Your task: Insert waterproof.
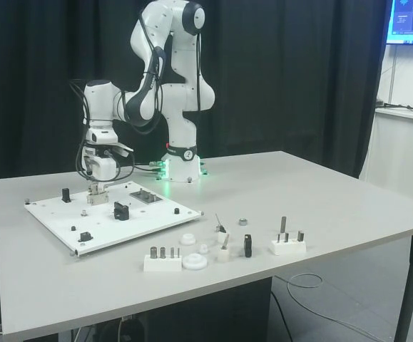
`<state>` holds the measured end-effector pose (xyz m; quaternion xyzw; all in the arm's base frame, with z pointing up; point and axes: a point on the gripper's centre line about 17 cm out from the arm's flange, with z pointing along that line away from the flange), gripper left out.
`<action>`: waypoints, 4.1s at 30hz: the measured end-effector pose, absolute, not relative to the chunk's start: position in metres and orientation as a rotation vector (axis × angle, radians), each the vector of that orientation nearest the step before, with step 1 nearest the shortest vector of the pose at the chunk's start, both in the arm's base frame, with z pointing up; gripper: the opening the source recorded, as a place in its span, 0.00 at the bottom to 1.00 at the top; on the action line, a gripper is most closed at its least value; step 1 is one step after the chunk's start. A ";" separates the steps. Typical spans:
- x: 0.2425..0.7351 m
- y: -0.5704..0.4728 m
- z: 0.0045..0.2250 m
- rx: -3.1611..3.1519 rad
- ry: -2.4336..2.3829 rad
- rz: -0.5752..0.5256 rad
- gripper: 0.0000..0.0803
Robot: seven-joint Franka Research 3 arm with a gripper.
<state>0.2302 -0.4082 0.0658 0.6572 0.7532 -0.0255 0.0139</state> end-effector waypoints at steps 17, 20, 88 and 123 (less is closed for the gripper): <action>0.232 -0.408 0.066 2.065 2.325 -0.079 0.39; 0.232 -0.408 0.066 2.065 2.325 -0.078 0.39; 0.229 -0.407 0.066 2.073 2.319 -0.084 0.39; 0.230 -0.406 0.066 2.153 2.247 -0.083 0.39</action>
